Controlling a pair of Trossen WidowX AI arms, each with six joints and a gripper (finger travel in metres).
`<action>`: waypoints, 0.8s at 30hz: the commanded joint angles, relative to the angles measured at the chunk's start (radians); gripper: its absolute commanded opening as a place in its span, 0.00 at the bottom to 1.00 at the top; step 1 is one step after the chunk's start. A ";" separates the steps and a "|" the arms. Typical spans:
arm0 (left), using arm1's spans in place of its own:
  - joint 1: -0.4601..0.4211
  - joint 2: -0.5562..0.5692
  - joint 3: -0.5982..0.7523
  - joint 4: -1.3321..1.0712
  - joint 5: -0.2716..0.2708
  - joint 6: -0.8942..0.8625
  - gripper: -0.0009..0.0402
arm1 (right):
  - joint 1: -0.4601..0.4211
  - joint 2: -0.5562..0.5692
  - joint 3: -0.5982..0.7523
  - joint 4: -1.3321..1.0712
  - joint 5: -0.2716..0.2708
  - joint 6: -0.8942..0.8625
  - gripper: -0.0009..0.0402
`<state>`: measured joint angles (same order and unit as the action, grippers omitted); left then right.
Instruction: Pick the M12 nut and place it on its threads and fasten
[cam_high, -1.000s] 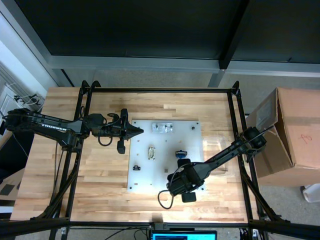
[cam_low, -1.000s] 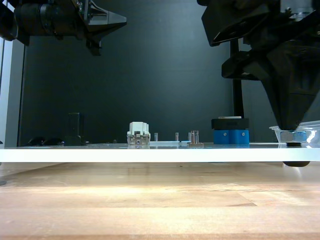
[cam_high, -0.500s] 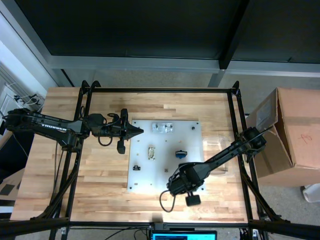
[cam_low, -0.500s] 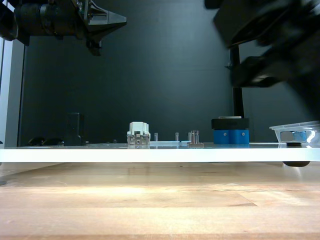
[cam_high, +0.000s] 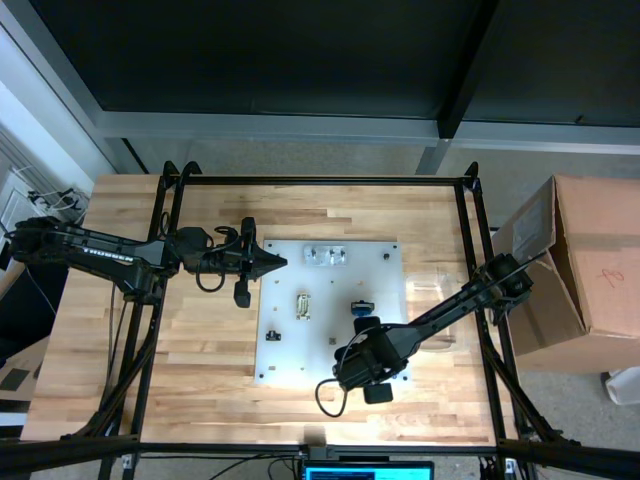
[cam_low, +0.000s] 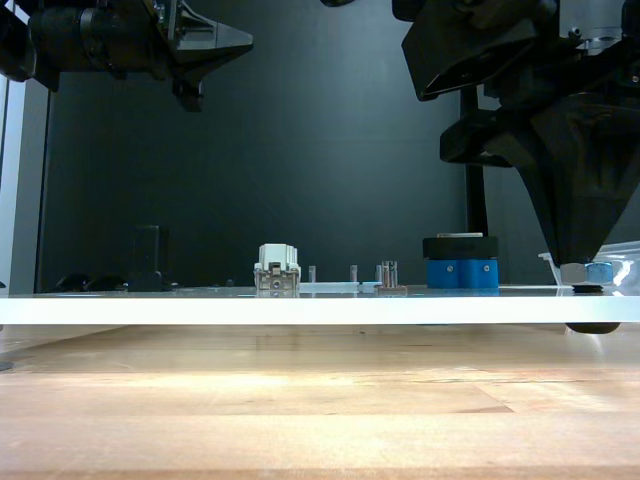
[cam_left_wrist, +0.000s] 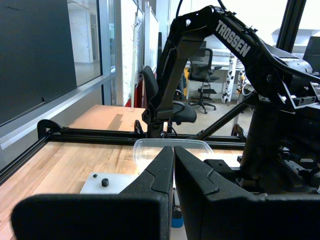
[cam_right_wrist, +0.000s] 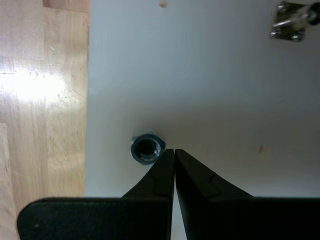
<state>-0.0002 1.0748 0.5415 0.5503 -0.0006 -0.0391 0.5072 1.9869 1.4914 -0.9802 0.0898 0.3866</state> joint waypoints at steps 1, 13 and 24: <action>0.000 0.000 0.000 0.000 0.000 0.000 0.02 | 0.000 0.001 -0.011 0.007 0.000 -0.002 0.02; 0.000 0.000 0.000 0.000 0.000 0.000 0.02 | 0.002 -0.006 -0.012 -0.021 -0.167 -0.060 0.02; 0.000 0.000 0.000 0.000 0.000 0.000 0.02 | 0.001 -0.015 -0.012 -0.029 0.022 -0.025 0.02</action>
<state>-0.0002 1.0748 0.5411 0.5507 -0.0006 -0.0391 0.5083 1.9720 1.4788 -1.0172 0.1059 0.3614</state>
